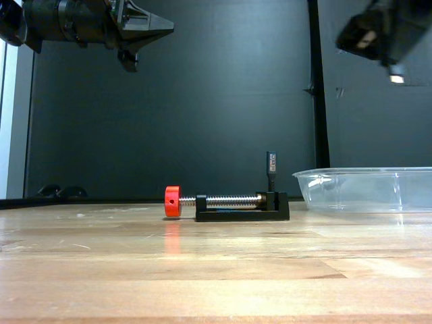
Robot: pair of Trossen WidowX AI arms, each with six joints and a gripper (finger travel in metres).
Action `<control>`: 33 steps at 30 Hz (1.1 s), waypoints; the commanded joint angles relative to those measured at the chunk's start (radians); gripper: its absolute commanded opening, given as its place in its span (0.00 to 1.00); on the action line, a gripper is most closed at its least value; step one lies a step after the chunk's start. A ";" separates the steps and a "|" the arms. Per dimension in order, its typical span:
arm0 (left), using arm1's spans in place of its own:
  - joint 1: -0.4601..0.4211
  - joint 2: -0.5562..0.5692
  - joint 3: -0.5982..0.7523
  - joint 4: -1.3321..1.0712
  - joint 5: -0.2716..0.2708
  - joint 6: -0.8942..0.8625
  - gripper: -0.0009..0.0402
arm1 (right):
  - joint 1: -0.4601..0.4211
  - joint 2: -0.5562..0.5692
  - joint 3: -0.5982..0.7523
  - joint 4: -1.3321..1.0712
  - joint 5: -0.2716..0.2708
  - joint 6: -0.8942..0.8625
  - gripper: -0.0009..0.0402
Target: Remove the USB-C connector from the USB-C receptacle and place in the container
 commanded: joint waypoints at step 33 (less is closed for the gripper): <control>0.000 0.000 0.000 0.000 0.000 0.000 0.02 | 0.225 -0.021 -0.216 0.096 0.024 0.246 0.02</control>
